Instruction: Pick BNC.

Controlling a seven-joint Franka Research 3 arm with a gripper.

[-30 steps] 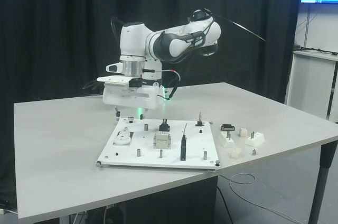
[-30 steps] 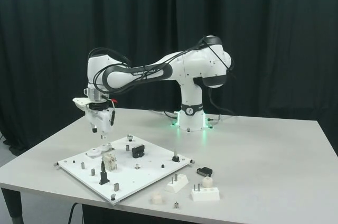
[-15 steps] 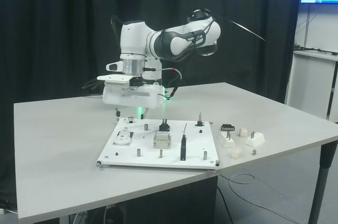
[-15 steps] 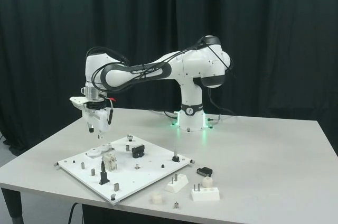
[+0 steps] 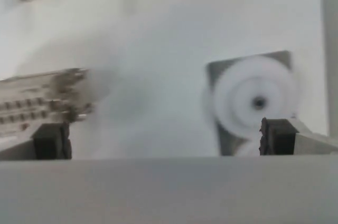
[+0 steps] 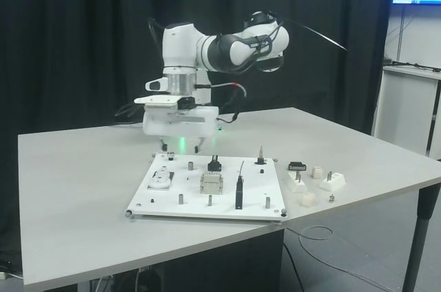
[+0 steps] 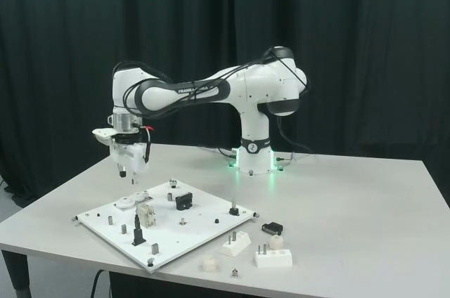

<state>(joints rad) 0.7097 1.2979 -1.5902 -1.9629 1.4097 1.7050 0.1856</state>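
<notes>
The pincer (image 7: 127, 173) hangs spread and empty above the white board's (image 7: 197, 229) far corner; the BNC, probably there, remains ungrasped.

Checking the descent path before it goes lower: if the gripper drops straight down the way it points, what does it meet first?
Probably the white board, at its corner near the round white disc. The gripper is open, and the disc lies close to one finger, so that might touch first; depth is unclear.
</notes>
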